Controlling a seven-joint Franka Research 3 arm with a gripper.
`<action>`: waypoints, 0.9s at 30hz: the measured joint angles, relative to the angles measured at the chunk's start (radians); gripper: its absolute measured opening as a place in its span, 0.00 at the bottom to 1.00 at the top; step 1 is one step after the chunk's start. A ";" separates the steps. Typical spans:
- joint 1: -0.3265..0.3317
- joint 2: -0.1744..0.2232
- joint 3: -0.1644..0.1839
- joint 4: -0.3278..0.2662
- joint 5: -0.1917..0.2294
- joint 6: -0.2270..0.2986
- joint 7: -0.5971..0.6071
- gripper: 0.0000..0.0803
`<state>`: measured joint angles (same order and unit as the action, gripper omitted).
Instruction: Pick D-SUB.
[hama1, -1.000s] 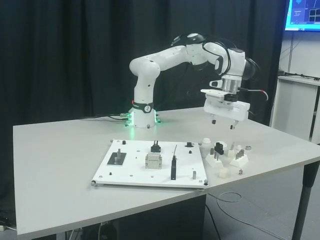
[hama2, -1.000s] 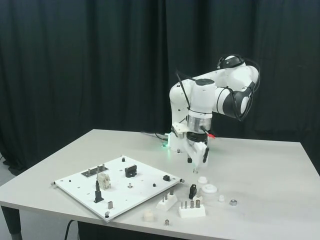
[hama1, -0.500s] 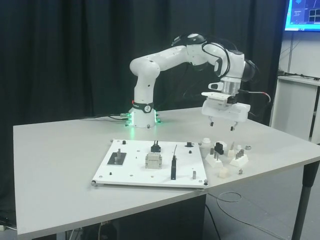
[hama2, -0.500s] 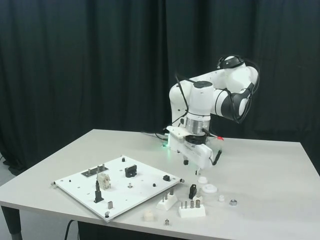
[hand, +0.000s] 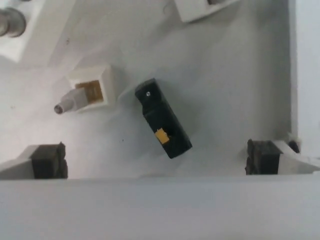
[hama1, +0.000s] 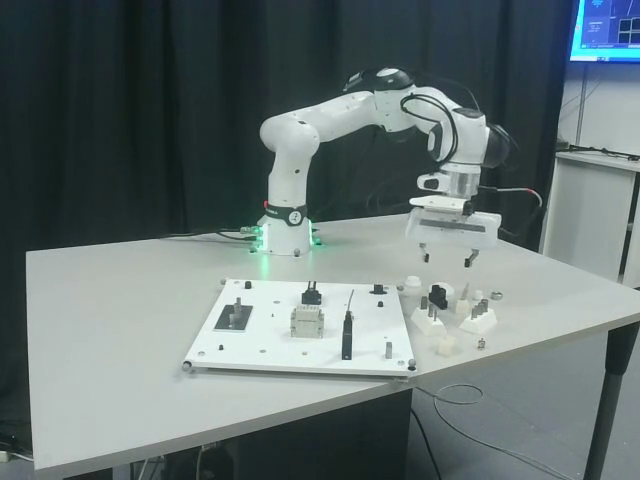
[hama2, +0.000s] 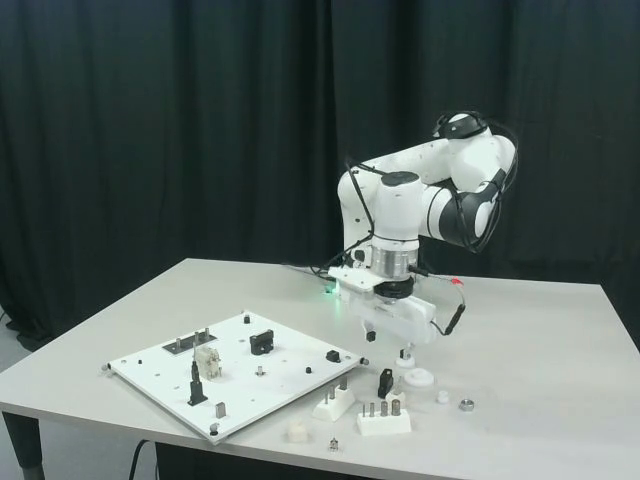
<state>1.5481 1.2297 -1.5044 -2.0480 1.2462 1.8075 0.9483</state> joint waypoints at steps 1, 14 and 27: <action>-0.002 0.000 0.003 0.000 0.003 0.003 -0.020 1.00; -0.040 0.000 0.047 -0.001 0.058 0.004 -0.239 1.00; -0.084 0.000 0.084 0.000 0.105 -0.033 -0.387 1.00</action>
<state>1.4640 1.2298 -1.4207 -2.0485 1.3513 1.7749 0.5615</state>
